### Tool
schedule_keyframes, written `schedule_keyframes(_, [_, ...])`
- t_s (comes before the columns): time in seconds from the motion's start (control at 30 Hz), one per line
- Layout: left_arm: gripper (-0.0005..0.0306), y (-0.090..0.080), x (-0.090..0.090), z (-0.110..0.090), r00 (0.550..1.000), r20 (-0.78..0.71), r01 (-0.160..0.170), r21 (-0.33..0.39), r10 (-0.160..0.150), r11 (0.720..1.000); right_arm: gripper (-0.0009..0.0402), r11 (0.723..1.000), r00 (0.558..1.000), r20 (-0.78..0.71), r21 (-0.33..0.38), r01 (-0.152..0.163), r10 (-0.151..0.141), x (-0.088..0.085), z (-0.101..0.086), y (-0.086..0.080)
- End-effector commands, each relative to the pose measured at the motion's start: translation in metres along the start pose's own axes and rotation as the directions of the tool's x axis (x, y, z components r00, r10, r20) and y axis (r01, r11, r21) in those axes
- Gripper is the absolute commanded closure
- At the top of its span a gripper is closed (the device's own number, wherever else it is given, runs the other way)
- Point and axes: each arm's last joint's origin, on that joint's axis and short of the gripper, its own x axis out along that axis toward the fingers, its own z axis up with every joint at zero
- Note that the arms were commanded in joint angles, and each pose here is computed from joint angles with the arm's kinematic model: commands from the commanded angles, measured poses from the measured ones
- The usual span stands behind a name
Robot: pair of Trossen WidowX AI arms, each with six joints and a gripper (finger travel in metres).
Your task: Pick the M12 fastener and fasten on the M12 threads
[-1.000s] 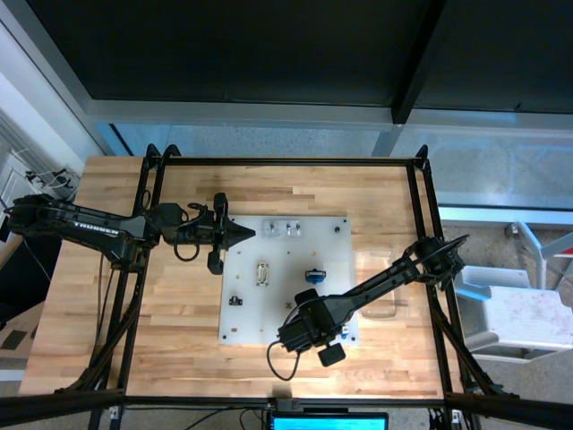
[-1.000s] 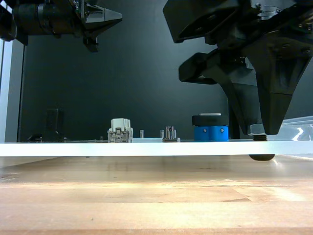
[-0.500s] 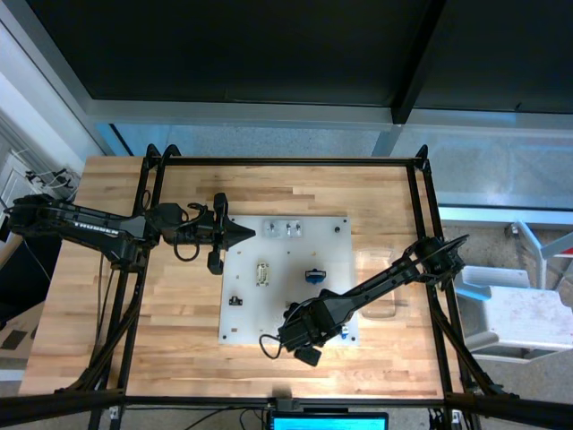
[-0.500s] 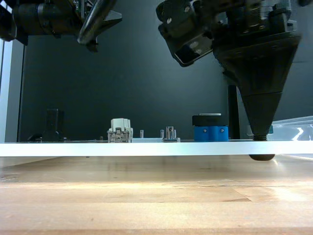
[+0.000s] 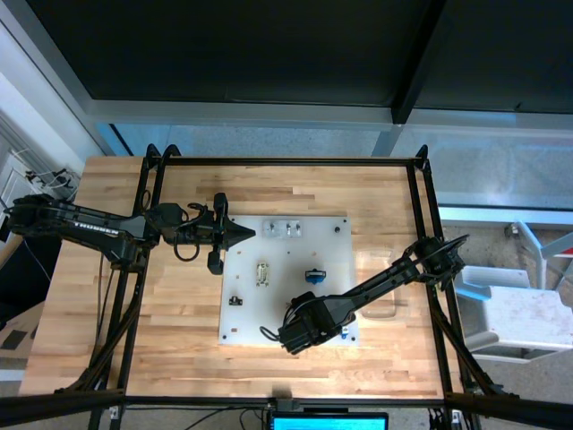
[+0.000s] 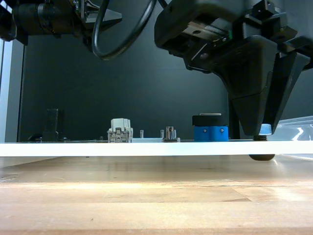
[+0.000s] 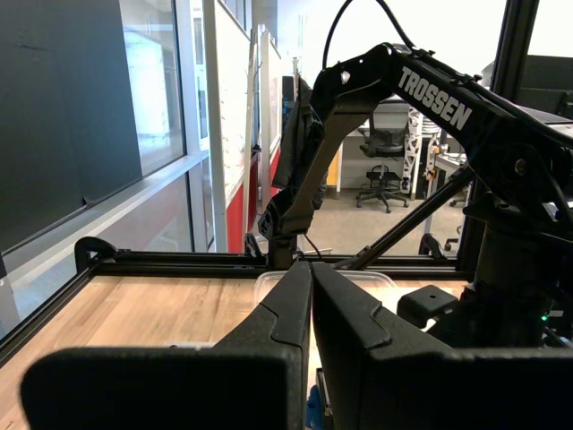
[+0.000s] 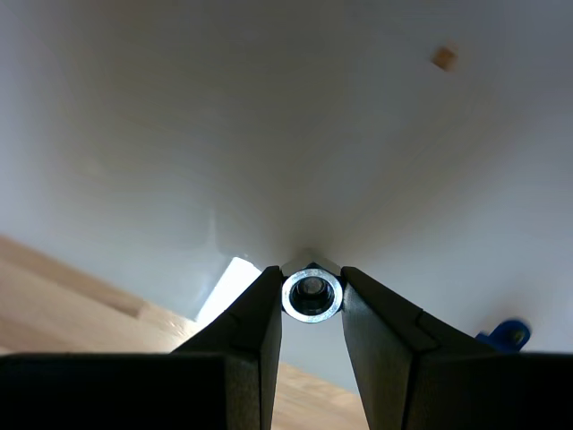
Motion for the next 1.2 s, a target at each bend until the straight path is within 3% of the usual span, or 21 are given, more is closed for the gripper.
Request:
schedule_keyframes(0.03, [0.03, 0.0001, 0.0, 0.0, 1.0, 0.0, 0.0, 0.0, 0.0, 1.0, 0.0352, 0.991, 1.0, 0.001, 0.133, -0.005, 0.005, 0.0001, 0.0, 0.0006])
schedule_keyframes(0.2, [0.03, 0.0, 0.0, 0.0, 1.0, 0.0, 0.0, 0.0, 0.0, 1.0, 0.0352, 0.939, 1.0, 0.001, 0.343, -0.006, 0.006, 0.0001, -0.0001, 0.0006])
schedule_keyframes(0.3, [0.03, 0.0001, 0.0, 0.0, 1.0, 0.0, 0.0, 0.0, 0.0, 1.0, 0.0352, 0.882, 1.0, 0.001, 0.47, -0.007, 0.008, 0.0001, -0.0001, 0.0008])
schedule_keyframes(0.37, [0.03, 0.0, 0.0, 0.0, 1.0, 0.0, 0.0, 0.0, 0.0, 1.0, 0.0352, 0.827, 1.0, 0.001, 0.562, -0.008, 0.009, 0.0001, -0.0001, 0.001])
schedule_keyframes(0.47, [0.03, 0.0, 0.0, 0.0, 1.0, 0.0, 0.0, 0.0, 0.0, 1.0, 0.0352, 0.723, 1.0, 0.002, 0.691, -0.008, 0.01, 0.0001, -0.0001, 0.001])
schedule_keyframes(0.63, [0.03, 0.0001, 0.0, 0.0, 1.0, 0.0, 0.0, 0.0, 0.0, 1.0, 0.0352, 0.546, 1.0, 0.001, 0.838, -0.007, 0.01, 0.0001, -0.0001, 0.0011])
schedule_keyframes(0.8, [0.03, 0.0, 0.0, 0.0, 1.0, 0.0, 0.0, 0.0, 0.0, 1.0, 0.0352, 0.382, 1.0, 0.001, 0.924, -0.006, 0.013, 0.0001, -0.0003, 0.0014])
schedule_keyframes(0.93, [0.03, 0.0, 0.0, 0.0, 1.0, 0.0, 0.0, 0.0, 0.0, 1.0, 0.0352, 0.277, 1.0, 0.001, 0.961, -0.009, 0.026, 0.0, -0.0004, 0.0026])
schedule_keyframes(1.0, [0.03, 0.0001, 0.0, 0.0, 1.0, 0.0, 0.0, 0.0, 0.0, 1.0, 0.0352, 0.239, 1.0, 0.001, 0.971, -0.008, 0.029, 0.0, -0.0008, 0.0029])
schedule_keyframes(1.2, [0.03, 0.0, 0.0, 0.0, 1.0, 0.0, 0.0, 0.0, 0.0, 1.0, 0.0352, 0.162, 0.999, 0.001, 0.987, -0.006, 0.032, 0.0, -0.0014, 0.0031])
